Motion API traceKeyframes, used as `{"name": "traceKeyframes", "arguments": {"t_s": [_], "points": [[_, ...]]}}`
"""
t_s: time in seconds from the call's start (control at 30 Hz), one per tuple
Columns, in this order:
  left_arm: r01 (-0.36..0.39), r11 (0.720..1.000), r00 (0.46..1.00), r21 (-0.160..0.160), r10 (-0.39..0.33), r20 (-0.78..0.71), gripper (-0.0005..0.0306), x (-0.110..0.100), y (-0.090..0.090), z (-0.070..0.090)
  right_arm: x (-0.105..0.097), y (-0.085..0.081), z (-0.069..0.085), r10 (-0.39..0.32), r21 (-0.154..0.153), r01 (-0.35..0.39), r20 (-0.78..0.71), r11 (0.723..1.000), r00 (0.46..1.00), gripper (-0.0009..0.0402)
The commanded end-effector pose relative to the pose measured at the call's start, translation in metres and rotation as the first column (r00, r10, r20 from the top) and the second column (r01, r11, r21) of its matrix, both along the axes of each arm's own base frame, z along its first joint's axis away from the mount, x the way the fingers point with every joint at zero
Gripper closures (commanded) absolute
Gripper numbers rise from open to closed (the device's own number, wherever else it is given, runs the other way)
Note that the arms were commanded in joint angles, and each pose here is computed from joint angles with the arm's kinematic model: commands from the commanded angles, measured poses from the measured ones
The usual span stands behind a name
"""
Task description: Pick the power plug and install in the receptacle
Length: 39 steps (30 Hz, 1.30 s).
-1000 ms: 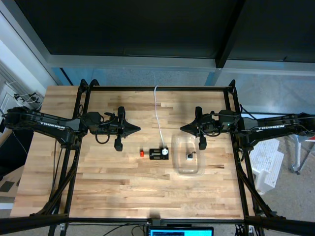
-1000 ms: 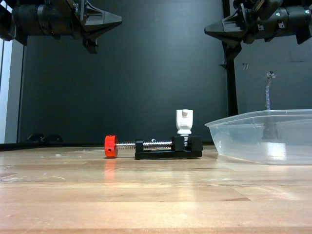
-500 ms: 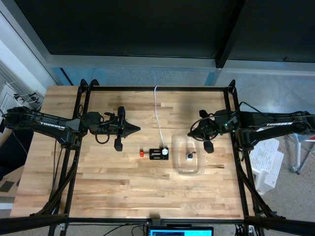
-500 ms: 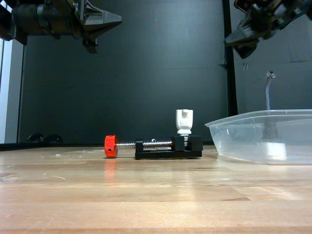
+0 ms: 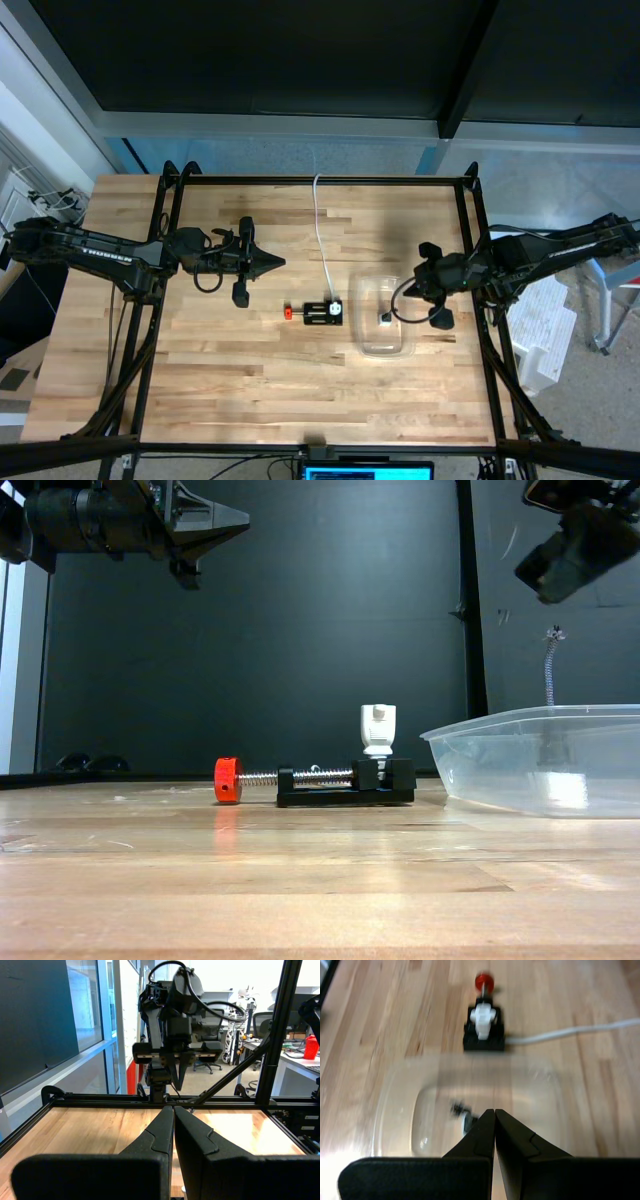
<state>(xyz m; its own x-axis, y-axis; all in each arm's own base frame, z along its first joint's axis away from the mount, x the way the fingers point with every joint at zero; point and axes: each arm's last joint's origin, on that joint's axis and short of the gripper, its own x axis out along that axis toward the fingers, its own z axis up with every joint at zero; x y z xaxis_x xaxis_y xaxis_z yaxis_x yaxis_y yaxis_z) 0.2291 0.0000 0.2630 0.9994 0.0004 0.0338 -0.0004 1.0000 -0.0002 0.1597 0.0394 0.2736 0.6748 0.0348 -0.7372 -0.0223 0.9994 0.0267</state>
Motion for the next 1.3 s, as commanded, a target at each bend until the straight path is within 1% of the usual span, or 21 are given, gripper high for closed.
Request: {"name": "traceKeyframes", "arguments": {"t_s": [0.03, 0.13, 0.17, 0.37, 0.4, 0.43, 0.47, 0.57, 0.73, 0.93, 1.17, 1.3], "points": [[0.000, 1.000, 1.000, 0.000, 0.000, 0.000, 0.0300, 0.000, 0.000, 0.000, -0.004, 0.004, -0.003, -0.024, 0.002, 0.024, -0.038, 1.000, 0.999, 0.0390], [0.000, 1.000, 1.000, 0.000, 0.000, 0.000, 0.0300, 0.000, 0.000, 0.000, -0.006, 0.004, -0.005, -0.047, 0.007, 0.048, -0.059, 0.999, 0.997, 0.0371], [0.000, 1.000, 1.000, 0.000, 0.000, 0.000, 0.0300, 0.000, 0.000, 0.000, -0.006, 0.004, -0.006, -0.057, 0.014, 0.058, -0.063, 0.998, 0.996, 0.0361], [0.000, 1.000, 1.000, 0.000, 0.000, 0.000, 0.0300, 0.000, 0.000, 0.000, -0.002, 0.006, -0.019, -0.086, 0.011, 0.088, -0.111, 0.996, 0.990, 0.0283], [0.000, 1.000, 1.000, 0.000, 0.000, 0.000, 0.0300, 0.000, 0.000, 0.000, 0.000, 0.007, -0.021, -0.092, 0.014, 0.094, -0.116, 0.995, 0.989, 0.0270], [0.000, 1.000, 1.000, 0.000, 0.000, 0.000, 0.0300, 0.000, 0.000, 0.000, 0.002, 0.008, -0.022, -0.105, 0.023, 0.108, -0.118, 0.994, 0.988, 0.0259], [0.000, 1.000, 1.000, 0.000, 0.000, 0.000, 0.0300, 0.000, 0.000, 0.000, 0.004, 0.008, -0.023, -0.105, 0.024, 0.109, -0.119, 0.994, 0.987, 0.0247], [0.000, 1.000, 1.000, 0.000, 0.000, 0.000, 0.0300, 0.000, 0.000, 0.000, 0.008, 0.010, -0.027, -0.102, 0.015, 0.105, -0.132, 0.994, 0.986, 0.0216], [0.000, 1.000, 1.000, 0.000, 0.000, 0.000, 0.0300, 0.000, 0.000, 0.000, 0.016, 0.013, -0.037, -0.103, -0.008, 0.103, -0.184, 0.995, 0.978, 0.0178], [0.000, 1.000, 1.000, 0.000, 0.000, 0.000, 0.0300, 0.000, 0.000, 0.000, 0.026, 0.017, -0.047, -0.092, -0.010, 0.092, -0.183, 0.996, 0.979, 0.0152], [0.000, 1.000, 1.000, 0.000, 0.000, 0.000, 0.0300, 0.000, 0.000, 0.000, 0.035, 0.022, -0.062, -0.088, -0.010, 0.087, -0.206, 0.996, 0.975, 0.0148], [0.000, 1.000, 1.000, 0.000, 0.000, 0.000, 0.0300, 0.000, 0.000, 0.000, 0.041, 0.024, -0.067, -0.085, -0.011, 0.085, -0.207, 0.996, 0.975, 0.0149]]}}
